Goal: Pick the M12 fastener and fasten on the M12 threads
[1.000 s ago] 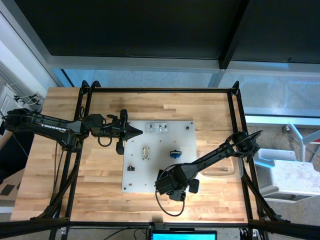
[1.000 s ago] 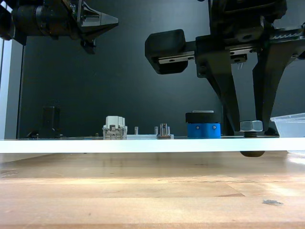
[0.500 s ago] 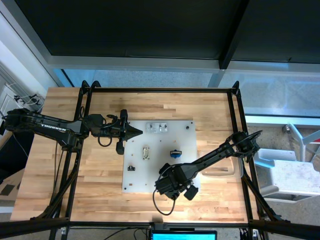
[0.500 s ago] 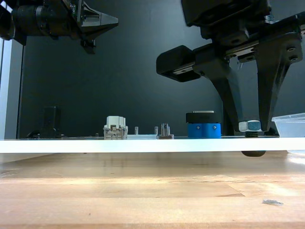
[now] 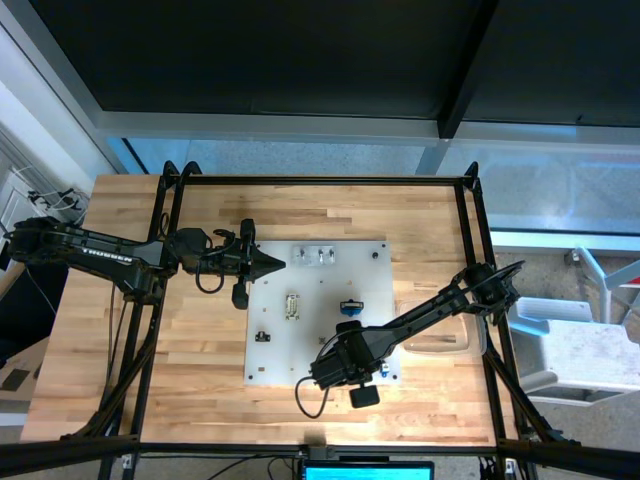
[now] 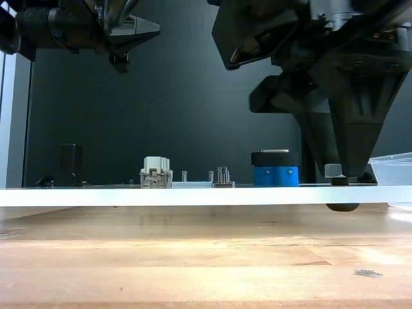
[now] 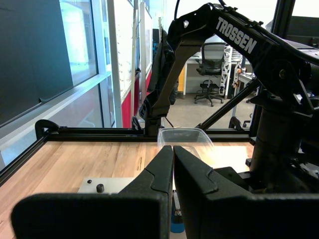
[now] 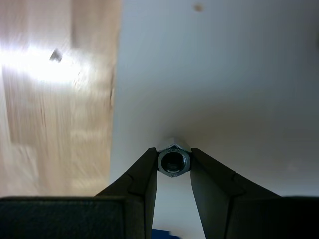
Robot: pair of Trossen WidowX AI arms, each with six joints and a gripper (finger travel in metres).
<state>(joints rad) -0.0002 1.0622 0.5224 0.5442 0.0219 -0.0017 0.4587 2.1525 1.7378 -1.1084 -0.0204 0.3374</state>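
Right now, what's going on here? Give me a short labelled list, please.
Silver nut: atop the black stud, near the board's near right edge.
Right gripper: pointing down, shut on the silver nut.
Left gripper: shut, empty, raised over the board's far left corner.
Board: white, lying on the wooden table.

My 2 arms (image 5: pixel 95 256) are matte black with white TROSSEN lettering (image 7: pixel 237 36), a black cable (image 5: pixel 207 281) looped behind my left gripper (image 5: pixel 278 264) and another by my right gripper (image 6: pixel 340 172), both with tapered fingers (image 8: pixel 143 175).
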